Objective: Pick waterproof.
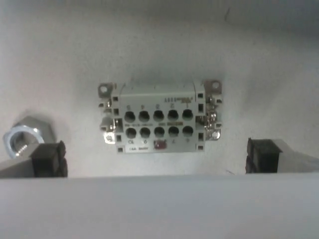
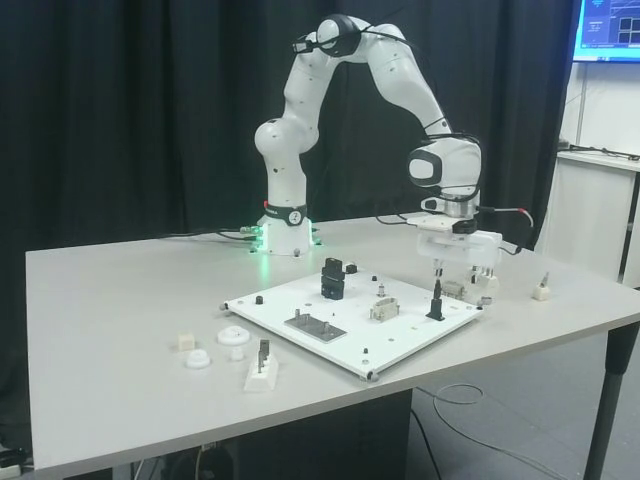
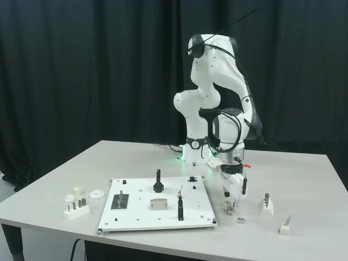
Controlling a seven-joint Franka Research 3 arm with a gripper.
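Hovering low over the grey table [image 3: 304,179], the gripper [image 1: 154,158] is spreading its black fingertips [image 1: 49,158] wide, holding nothing. Lying flat on the table directly beneath and between them is the waterproof connector [image 1: 158,117], its two rows of round sockets facing up. A metal nut [image 1: 26,137] is sitting just beside it, near one fingertip. In the room views, the arm is reaching down just off the edge of the white board [image 3: 157,204].
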